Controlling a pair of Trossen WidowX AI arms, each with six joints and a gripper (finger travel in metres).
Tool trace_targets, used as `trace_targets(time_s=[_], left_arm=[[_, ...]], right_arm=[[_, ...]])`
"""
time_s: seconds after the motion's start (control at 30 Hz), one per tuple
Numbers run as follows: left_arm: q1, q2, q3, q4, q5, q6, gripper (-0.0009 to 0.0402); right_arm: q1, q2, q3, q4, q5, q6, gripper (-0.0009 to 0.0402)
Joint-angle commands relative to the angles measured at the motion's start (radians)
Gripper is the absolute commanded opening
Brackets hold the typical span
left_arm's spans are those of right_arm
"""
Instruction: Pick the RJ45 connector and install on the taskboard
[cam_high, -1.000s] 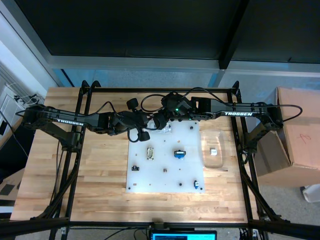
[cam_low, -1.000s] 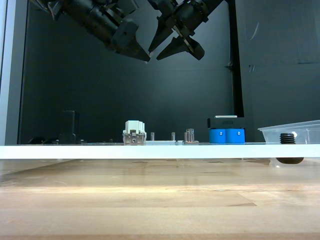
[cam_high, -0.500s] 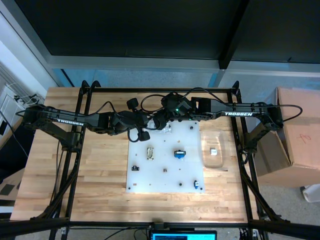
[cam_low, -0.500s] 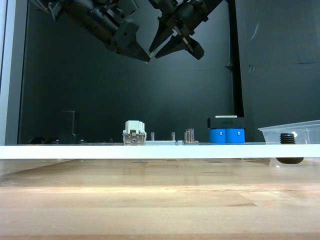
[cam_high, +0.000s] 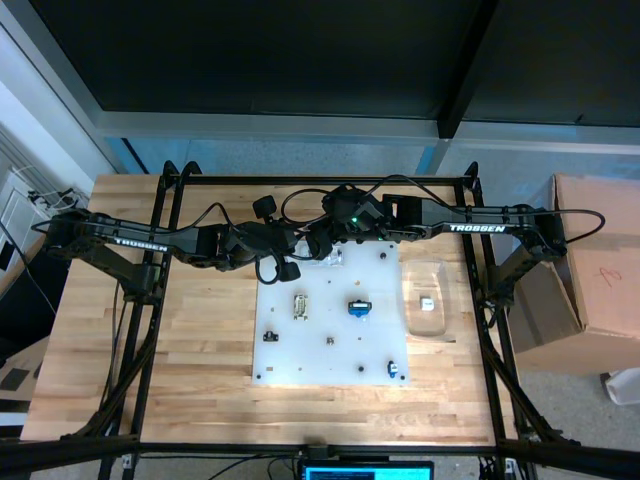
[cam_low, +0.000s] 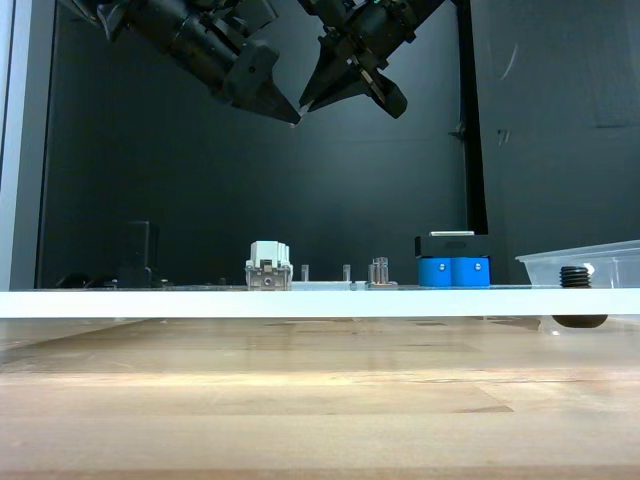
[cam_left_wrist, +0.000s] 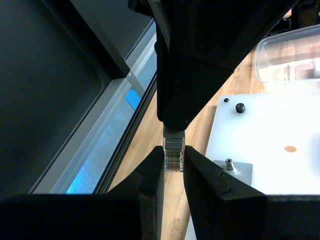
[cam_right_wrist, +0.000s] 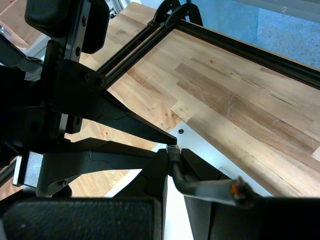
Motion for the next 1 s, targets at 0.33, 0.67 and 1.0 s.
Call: trace_targets(time_s=[0.33, 0.67, 1.0], left_arm=[[-0.009, -0.002, 0.0, 0.001, 0.066, -0.002, 0.005], [-0.026, -0.024, 0.0, -0.06, 0.119, -0.111, 0.0127], [-0.025, -0.109, -0.016, -0.121, 0.278, -0.174, 0.0117]], right_arm=[[0.0, 0.0, 0.0, 0.008, 0.002, -0.008, 0.0], [0.0, -0.003, -0.001, -0.045, 0.002, -0.056, 0.0], [0.004, -0.031, -0.003, -0.164, -0.085, -0.197, 0.0]])
